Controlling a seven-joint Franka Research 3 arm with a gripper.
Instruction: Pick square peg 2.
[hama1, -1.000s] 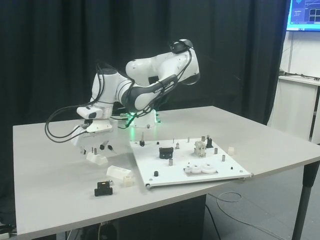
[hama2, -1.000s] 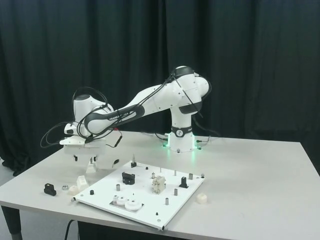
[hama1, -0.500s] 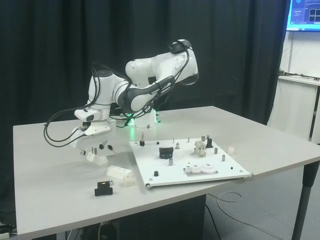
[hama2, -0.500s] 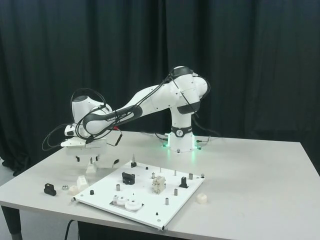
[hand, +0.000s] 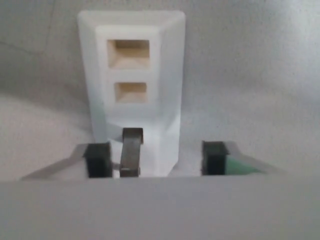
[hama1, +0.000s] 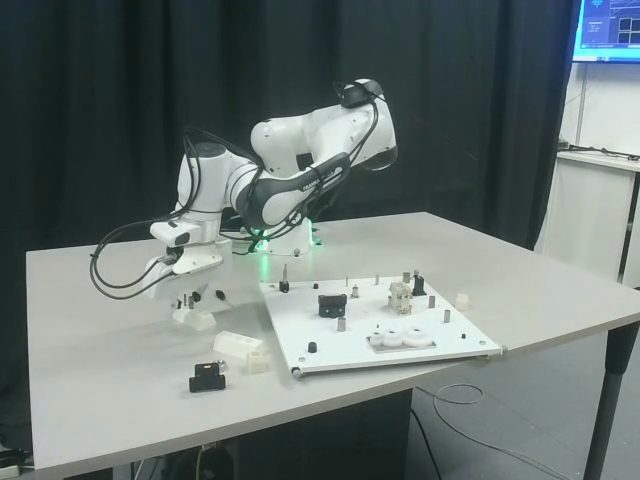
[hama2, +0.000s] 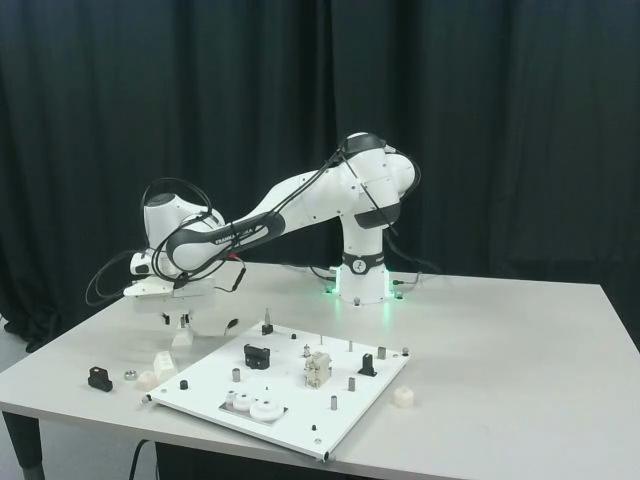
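The black-tipped two-finger gripper (hand: 155, 159) hangs spread over the white slotted plastic holder block (hand: 134, 85), one fingertip (hand: 98, 160) beside the grey square metal peg (hand: 131, 157) standing upright there, ready for pinching.

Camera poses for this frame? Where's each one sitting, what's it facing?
Wrist view: on the arm's wrist, looking down at the white peg holder block; both black fingertips show.
First room view: off a table corner, facing the white arm and white square board.
Second room view: across the table, facing the arm's base.
Both room views share the gripper above the block.
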